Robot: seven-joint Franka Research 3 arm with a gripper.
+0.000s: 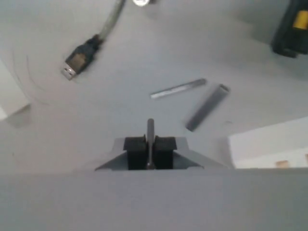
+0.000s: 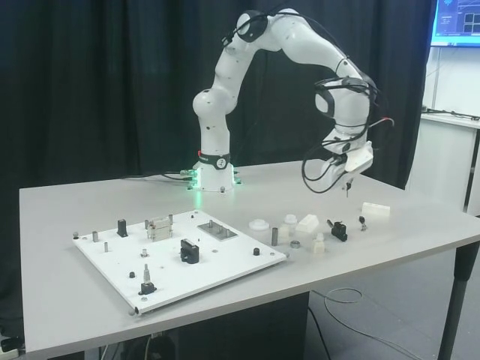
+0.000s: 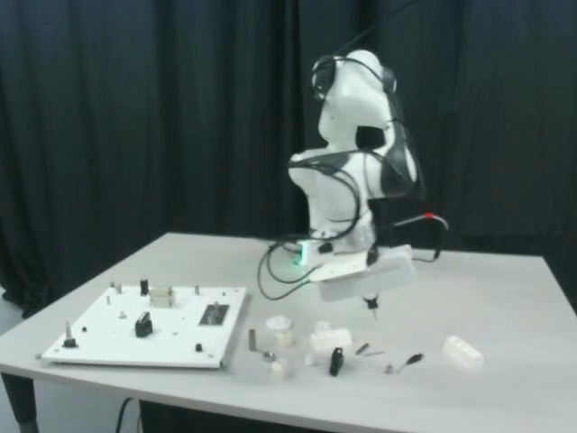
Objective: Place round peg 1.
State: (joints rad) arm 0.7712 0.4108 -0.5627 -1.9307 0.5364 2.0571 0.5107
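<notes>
In the wrist view my gripper (image 1: 150,150) is shut on a thin grey round peg (image 1: 150,128), which stands up between the black pads (image 1: 135,150). The first room view has the gripper (image 2: 347,183) hanging above the table, well to the right of the white board (image 2: 225,264), with the peg's tip (image 2: 347,190) pointing down. It hangs over the loose parts in the second room view, gripper (image 3: 370,307) well clear of the table. The board (image 3: 171,347) carries several small fixtures and holes.
Under the gripper lie a thin metal rod (image 1: 178,89), a grey bar (image 1: 208,107) and a USB plug (image 1: 77,61) on its cable. A white block (image 1: 269,142) and a black part (image 1: 291,29) are close by. Small white pieces (image 2: 300,223) sit beside the board.
</notes>
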